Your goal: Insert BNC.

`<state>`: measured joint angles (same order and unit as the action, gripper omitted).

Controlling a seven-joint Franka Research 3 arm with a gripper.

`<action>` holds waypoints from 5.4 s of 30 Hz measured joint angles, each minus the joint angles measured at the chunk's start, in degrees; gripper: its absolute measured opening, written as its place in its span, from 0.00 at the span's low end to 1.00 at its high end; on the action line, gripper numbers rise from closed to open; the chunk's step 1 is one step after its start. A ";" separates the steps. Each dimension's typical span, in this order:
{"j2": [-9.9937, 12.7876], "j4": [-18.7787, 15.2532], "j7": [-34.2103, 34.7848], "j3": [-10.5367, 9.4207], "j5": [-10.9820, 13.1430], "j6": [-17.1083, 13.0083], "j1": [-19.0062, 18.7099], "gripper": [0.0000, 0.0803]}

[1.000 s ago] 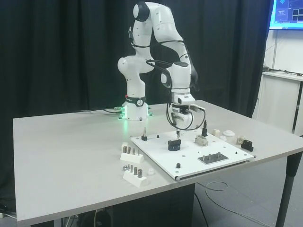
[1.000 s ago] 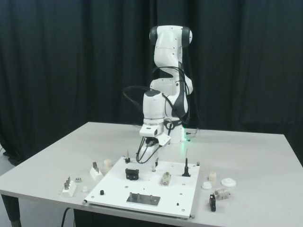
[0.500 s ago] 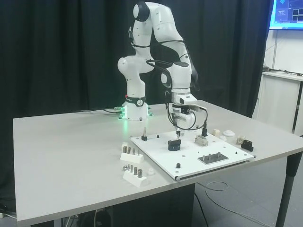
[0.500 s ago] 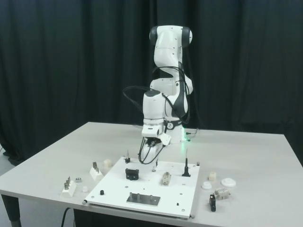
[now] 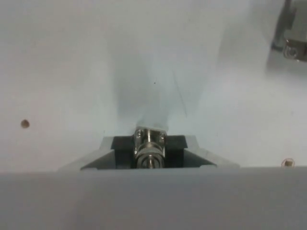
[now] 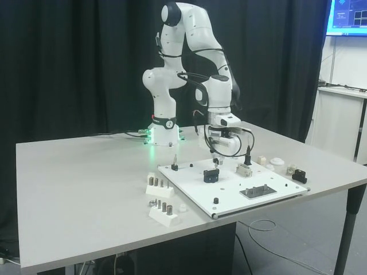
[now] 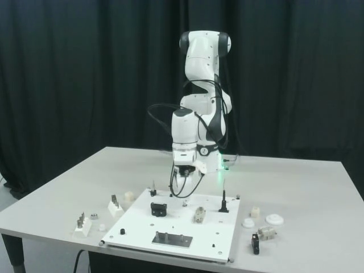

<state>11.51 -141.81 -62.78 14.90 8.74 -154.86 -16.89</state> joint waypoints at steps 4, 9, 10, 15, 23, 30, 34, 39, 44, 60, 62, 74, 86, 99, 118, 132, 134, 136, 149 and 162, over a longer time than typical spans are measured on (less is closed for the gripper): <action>0.01 0.02 -0.70 0.01 0.00 0.05 0.00 0.16; 0.02 0.03 -2.06 0.03 0.00 0.11 0.00 0.16; 0.02 0.04 -2.54 0.03 0.00 0.13 0.00 0.16; 0.02 0.06 -4.54 0.05 -0.01 0.21 0.00 0.16; 0.02 0.11 -8.23 0.08 -0.01 0.41 0.00 0.16; 0.03 0.16 -11.42 0.11 -0.04 0.60 0.00 0.16; 0.07 0.18 -13.39 0.12 -0.04 0.65 0.00 0.16; 0.13 0.21 -16.15 0.15 -0.04 0.71 0.00 0.16; 0.30 0.27 -18.42 0.17 -0.04 0.72 0.00 0.16; 1.17 0.91 -18.93 0.18 0.13 1.06 0.00 0.16; 1.17 0.95 -18.67 0.19 0.20 1.15 0.00 0.16; 1.28 1.04 -10.70 0.20 0.65 1.18 -0.01 0.16; 1.36 1.15 -2.22 0.21 1.94 1.18 0.00 0.16; 1.45 1.26 5.91 0.21 2.09 1.18 -0.01 0.16; 1.61 1.45 19.88 0.20 2.11 1.18 -0.01 0.16; 1.77 1.63 31.25 0.21 2.11 1.19 -0.01 0.16; 1.77 1.65 32.18 0.23 2.11 1.21 -0.01 0.16; 1.79 1.67 33.37 0.23 2.11 1.23 -0.01 0.16; 1.93 1.83 44.31 0.27 2.11 1.23 0.00 0.16; 2.10 2.05 59.35 0.32 2.11 1.23 0.00 0.16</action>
<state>13.61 -139.75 -3.44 15.22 10.84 -153.63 -16.89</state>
